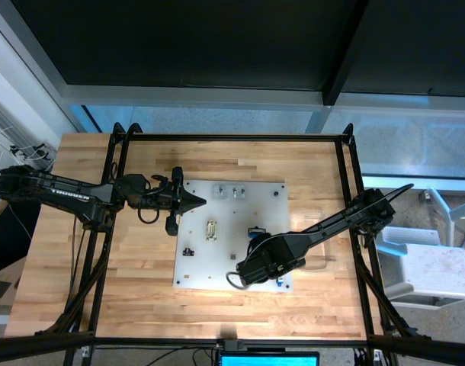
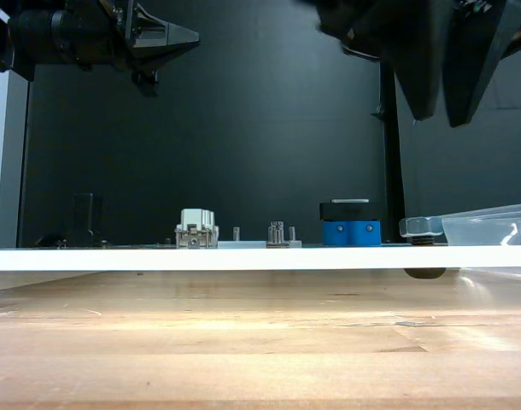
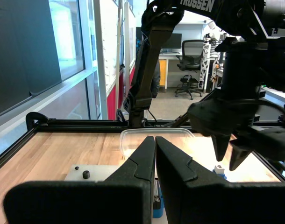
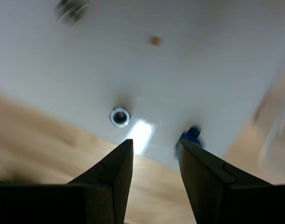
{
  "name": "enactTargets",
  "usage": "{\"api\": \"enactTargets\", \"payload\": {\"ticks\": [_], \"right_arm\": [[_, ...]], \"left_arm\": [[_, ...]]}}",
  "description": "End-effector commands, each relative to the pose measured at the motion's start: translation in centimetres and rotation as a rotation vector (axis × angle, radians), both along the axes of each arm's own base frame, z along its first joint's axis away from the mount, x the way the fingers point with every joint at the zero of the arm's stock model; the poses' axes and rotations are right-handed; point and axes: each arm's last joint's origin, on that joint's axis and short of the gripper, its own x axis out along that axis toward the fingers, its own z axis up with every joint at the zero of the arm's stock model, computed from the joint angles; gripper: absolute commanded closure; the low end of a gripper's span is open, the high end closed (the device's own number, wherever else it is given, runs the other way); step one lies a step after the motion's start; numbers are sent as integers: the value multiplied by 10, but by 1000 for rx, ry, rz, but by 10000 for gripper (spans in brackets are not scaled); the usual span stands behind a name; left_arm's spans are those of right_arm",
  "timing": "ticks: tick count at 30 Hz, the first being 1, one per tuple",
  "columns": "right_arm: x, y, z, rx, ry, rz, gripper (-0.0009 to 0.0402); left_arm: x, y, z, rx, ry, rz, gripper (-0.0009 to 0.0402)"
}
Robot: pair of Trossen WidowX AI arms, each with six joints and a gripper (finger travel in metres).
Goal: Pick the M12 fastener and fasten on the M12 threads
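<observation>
The nut (image 2: 424, 225), silver and hexagonal, is seen seated level on top of its stud (image 2: 424, 242) at the near right edge of the board (image 2: 158, 258) (dark ribs are exposed just beneath it). End-on, it is shown as a bright ring.

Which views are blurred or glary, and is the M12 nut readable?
Right wrist view: motion-smeared board, glare patch near its edge, yet the M12 nut reads clearly beyond the open right gripper above it. Low view: dark backdrop, nut distinct atop its stud. Left wrist view: sharp; left gripper shut over the board's far left.
</observation>
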Motion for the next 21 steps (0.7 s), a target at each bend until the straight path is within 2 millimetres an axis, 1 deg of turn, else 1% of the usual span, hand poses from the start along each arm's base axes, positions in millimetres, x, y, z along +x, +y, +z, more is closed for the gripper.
{"api": "enactTargets", "payload": {"ticks": [1,2,4,6,9,13,16,19,21], "right_arm": [[0,0,0,-35,-14,382,263],[0,0,0,-42,-17,442,264],[0,0,-1,-74,-24,507,263],[2,0,-1,-99,-42,513,263],[4,1,1,-92,-76,548,263],[5,1,0,-109,-86,670,264],[7,2,-6,-112,-74,777,268],[12,7,-17,-66,-69,933,298],[15,9,-27,-57,-52,1012,336]], "left_arm": [[0,0,0,0,-1,0,393],[0,0,0,0,-1,0,393],[0,0,0,0,0,0,393],[0,0,0,0,0,0,393],[0,0,0,0,0,0,393],[0,0,0,0,-1,0,393],[0,0,0,0,-1,0,393],[0,0,0,0,0,0,393],[0,0,0,0,-1,0,393]]}}
